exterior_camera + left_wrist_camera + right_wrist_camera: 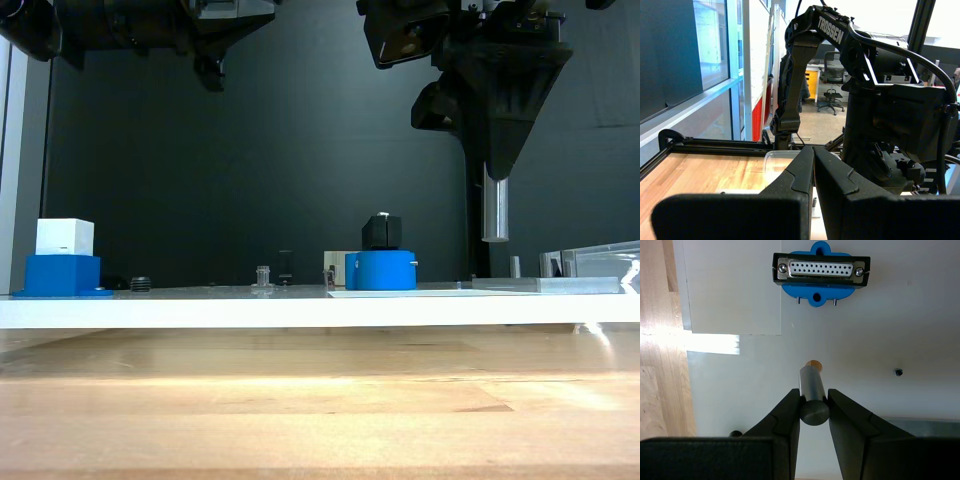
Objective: Pick the 16mm cylinder and install on the taskboard
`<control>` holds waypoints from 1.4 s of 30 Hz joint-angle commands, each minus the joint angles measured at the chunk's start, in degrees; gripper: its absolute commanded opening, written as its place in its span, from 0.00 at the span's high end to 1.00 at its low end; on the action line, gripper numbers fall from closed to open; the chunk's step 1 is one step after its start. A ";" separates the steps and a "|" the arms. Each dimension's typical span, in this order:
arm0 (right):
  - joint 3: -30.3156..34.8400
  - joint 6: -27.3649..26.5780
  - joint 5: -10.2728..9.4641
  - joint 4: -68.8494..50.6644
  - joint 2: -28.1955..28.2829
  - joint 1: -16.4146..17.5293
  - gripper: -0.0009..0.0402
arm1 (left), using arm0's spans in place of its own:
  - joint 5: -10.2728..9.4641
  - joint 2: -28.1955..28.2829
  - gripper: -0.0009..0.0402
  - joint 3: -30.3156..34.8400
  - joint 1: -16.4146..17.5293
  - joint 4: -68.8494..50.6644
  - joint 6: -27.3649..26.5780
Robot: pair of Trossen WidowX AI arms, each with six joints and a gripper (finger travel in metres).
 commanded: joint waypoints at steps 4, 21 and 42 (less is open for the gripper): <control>0.00 0.00 0.07 0.00 -0.02 0.02 0.95 | 0.02 0.02 0.98 0.02 0.00 0.00 0.00; -0.37 -0.87 0.11 -0.20 0.00 -0.13 0.95 | 0.02 0.00 0.98 0.02 0.00 0.00 0.00; -0.37 -1.44 0.07 -1.33 -0.02 -0.15 0.95 | 0.02 0.00 0.98 0.02 0.00 0.00 0.00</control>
